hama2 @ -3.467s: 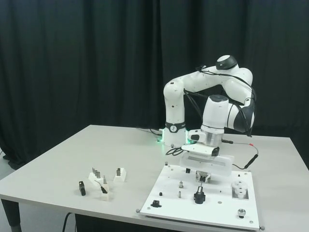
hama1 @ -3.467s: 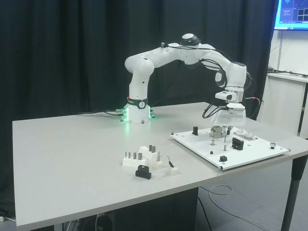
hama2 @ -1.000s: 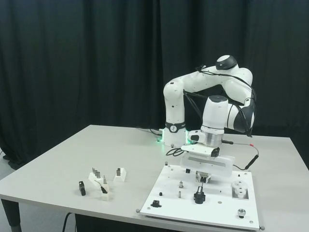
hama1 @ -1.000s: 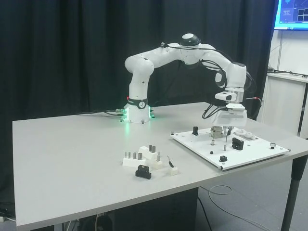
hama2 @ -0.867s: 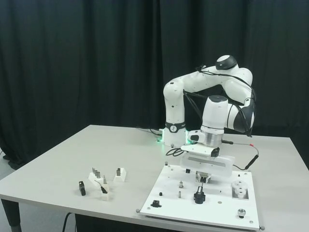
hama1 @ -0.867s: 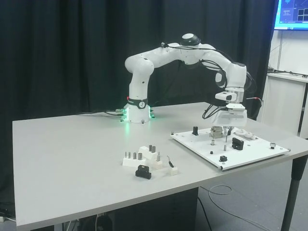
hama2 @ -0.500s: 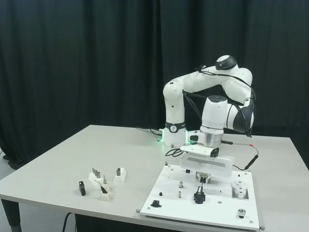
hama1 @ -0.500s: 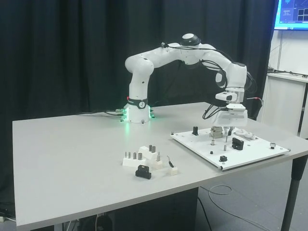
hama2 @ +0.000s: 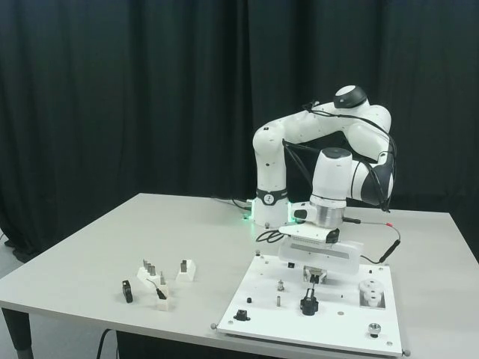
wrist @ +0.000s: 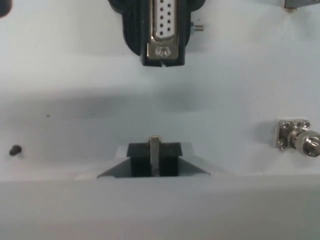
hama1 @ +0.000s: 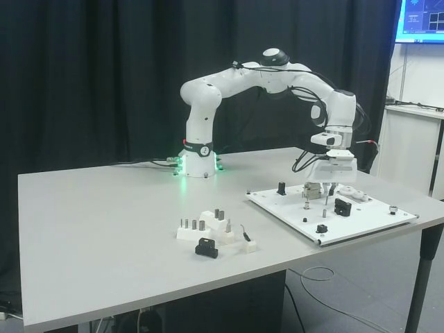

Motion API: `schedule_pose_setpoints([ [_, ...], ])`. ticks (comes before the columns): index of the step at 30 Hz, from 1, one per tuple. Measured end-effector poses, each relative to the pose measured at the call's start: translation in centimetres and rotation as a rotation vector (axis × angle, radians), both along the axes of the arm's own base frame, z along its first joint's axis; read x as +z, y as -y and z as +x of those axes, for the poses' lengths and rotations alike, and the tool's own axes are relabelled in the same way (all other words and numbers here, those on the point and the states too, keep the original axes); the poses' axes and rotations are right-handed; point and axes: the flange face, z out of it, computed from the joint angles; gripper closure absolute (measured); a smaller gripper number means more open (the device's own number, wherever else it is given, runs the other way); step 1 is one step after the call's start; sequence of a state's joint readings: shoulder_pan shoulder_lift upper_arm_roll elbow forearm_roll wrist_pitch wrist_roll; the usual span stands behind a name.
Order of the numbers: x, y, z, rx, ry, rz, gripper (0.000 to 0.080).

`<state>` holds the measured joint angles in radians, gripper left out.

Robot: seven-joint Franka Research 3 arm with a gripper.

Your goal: Insert square peg 1.

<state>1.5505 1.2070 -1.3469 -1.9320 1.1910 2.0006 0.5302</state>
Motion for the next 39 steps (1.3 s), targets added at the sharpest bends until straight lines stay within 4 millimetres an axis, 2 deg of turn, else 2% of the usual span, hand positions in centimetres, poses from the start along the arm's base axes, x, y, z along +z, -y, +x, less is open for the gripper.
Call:
schedule_pose_setpoints([
  [39,0.10,0.73,0.52,-0.027,-0.026,0.035,0.0772],
])
